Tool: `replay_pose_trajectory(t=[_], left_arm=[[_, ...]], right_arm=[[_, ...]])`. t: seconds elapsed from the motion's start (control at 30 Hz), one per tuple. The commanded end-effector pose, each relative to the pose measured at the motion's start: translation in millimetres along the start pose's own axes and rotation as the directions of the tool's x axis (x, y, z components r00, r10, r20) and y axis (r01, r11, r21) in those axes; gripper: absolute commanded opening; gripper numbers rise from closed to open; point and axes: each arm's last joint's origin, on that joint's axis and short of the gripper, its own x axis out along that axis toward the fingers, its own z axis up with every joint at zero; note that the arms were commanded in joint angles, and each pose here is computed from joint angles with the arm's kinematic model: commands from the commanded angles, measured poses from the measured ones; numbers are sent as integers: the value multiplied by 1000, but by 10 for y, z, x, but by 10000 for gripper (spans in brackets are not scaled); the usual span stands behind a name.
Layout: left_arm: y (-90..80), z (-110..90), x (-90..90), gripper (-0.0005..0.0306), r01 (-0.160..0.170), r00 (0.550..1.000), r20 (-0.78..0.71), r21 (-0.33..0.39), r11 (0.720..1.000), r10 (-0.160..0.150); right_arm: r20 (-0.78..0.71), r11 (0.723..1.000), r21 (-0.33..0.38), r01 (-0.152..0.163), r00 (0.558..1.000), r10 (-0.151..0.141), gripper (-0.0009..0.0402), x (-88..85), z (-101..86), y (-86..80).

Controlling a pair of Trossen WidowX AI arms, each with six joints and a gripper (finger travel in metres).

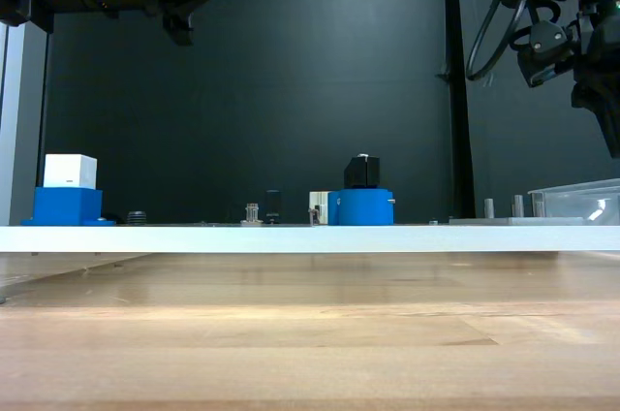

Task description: Pick the 16mm cylinder and place it in the taskboard

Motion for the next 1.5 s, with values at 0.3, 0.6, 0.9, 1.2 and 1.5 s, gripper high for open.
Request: replay_pose_trajectory(t=[0.3, 0.6, 0.9, 1.2, 1.5], left_arm=[[1, 1, 0, 0, 0, 1000, 0, 0, 1000, 0], [0, 1, 0, 0, 0, 1000, 0, 0, 1000, 0], [1, 1, 0, 0, 0, 1000, 0, 0, 1000, 0], [1, 1, 0, 0, 0, 1000, 0, 0, 1000, 0], [1, 1, 0, 0, 0, 1000, 0, 0, 1000, 0]], right_arm=[[-20, 1000, 6, 14, 1000, -14, 198, 75, 24, 37], [-10, 1000, 15, 5, 1000, -4, 253, 175, 13, 55], [11, 1000, 30, 10, 1000, -10, 256, 239, -7, 76], [10, 999, 36, 20, 1000, -21, 254, 405, -8, 90], [13, 998, 44, 41, 999, -42, 246, 509, 13, 112]])
